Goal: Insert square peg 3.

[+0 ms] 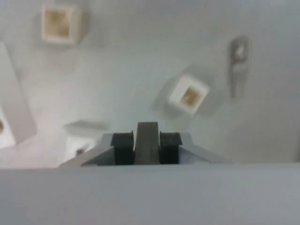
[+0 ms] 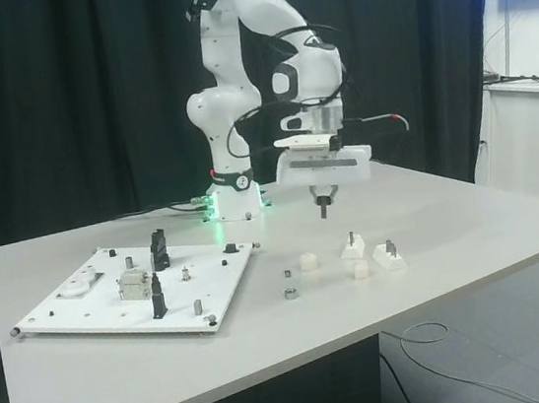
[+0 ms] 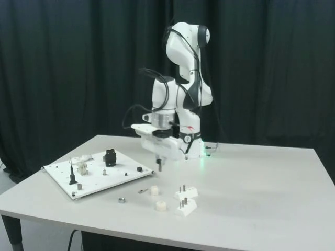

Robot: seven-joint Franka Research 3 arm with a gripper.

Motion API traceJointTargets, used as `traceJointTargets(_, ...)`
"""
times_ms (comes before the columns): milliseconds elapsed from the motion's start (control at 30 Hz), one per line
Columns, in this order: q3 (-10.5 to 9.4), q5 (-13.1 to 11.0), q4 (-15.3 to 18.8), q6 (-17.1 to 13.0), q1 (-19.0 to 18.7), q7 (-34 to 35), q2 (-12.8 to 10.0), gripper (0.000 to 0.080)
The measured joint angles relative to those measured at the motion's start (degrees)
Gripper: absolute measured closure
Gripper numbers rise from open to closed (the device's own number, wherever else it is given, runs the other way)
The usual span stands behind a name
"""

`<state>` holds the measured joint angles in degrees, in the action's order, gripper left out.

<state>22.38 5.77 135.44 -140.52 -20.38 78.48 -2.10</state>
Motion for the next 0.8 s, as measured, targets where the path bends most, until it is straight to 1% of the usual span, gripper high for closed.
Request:
traceJointTargets(133,0.65,1.44,-0.88,0.46,1.54,-3.26,0.66,0.0689)
traceJointTargets(300,0.74,2.52,-1.98,0.81,4.21,-7.64,1.45,0.0689)
traceJointTargets(633,0.77,3.39,-4.34,2.88,9.71,-17.05,2.29,0.0689)
traceJointTargets(800,0.83,4.25,-5.4,3.81,12.55,-22.4,2.43,0.0689)
